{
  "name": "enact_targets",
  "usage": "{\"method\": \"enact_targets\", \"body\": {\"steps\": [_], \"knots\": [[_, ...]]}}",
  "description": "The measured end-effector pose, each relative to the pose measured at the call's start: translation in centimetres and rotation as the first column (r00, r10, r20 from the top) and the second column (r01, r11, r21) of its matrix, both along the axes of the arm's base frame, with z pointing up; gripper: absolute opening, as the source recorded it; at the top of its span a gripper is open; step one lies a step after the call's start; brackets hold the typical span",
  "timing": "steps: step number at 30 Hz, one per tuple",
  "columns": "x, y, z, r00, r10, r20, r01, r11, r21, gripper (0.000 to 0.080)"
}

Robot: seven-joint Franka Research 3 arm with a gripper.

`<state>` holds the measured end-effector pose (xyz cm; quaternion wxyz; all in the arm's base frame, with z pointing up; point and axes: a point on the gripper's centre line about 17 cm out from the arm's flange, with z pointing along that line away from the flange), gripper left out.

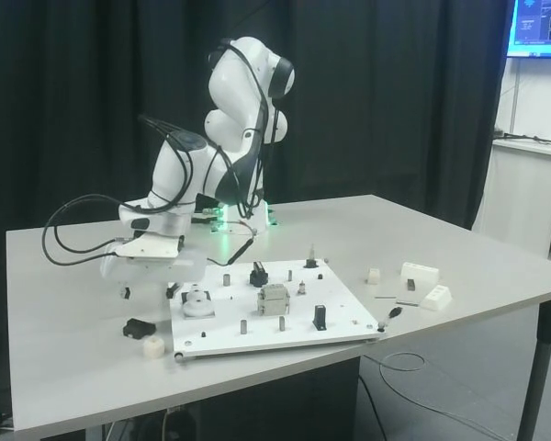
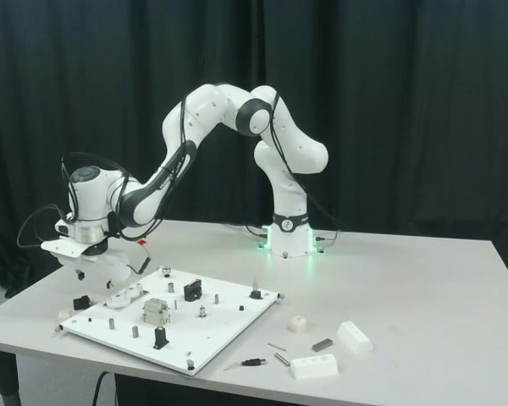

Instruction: Remove BNC.

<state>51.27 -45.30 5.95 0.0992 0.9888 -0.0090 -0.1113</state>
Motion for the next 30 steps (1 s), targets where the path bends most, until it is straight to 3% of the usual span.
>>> {"method": "enact_targets", "body": {"steps": [1,14,30], "knots": [[0.1,0.0,0.2,1.0,-0.001,-0.002,0.001,1.0,0.001,0.0772],[0.6,0.2,2.9,0.999,-0.006,-0.035,0.007,1.0,0.025,0.0799],[1.0,0.4,3.9,0.999,-0.003,-0.04,0.004,1.0,0.03,0.08]]}}
